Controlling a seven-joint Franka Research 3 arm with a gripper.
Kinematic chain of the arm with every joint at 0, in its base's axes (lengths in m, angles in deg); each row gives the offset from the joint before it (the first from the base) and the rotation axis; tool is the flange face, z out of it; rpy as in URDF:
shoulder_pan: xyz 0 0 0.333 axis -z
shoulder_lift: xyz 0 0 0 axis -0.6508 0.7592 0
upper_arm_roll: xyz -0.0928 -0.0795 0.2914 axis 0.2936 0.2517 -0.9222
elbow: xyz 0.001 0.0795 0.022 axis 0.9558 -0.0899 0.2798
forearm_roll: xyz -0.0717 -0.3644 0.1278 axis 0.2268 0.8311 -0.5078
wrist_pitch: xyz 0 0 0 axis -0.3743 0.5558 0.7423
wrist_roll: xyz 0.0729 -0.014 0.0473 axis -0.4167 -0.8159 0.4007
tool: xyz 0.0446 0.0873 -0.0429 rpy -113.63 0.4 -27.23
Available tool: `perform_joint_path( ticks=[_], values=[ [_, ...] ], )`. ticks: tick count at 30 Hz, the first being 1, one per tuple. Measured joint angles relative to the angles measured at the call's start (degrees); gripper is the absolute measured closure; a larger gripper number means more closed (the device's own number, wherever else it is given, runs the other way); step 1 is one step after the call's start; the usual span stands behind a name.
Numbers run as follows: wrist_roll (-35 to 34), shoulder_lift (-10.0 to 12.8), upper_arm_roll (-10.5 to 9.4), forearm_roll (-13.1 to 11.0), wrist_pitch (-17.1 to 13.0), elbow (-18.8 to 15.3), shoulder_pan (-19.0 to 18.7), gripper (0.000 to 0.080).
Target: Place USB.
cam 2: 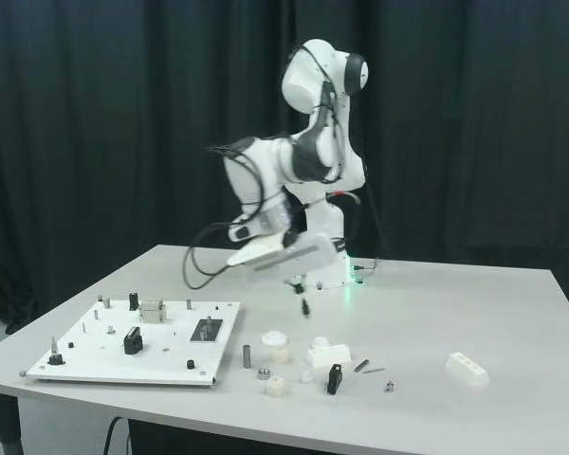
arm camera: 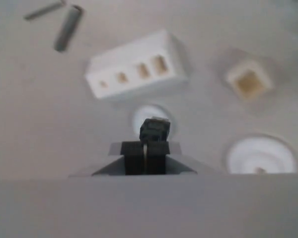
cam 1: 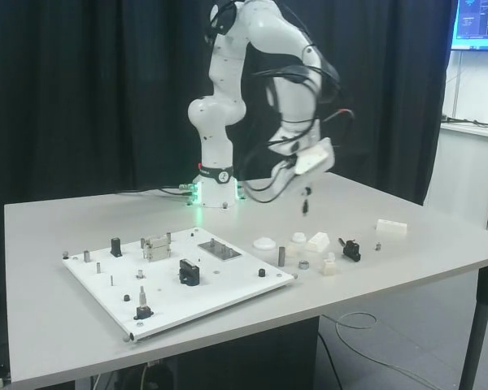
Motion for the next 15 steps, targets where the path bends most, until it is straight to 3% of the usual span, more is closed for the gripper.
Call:
perform_joint_path(
  ticks=[6,15],
  values=[
    [-6.5,0.0,-1.97,0.0,-3.6,-0.3,-4.7,0.0793],
    [-15.0,0.8,-6.78,0.0,-11.7,-0.9,-9.3,0.0793]
  ],
)
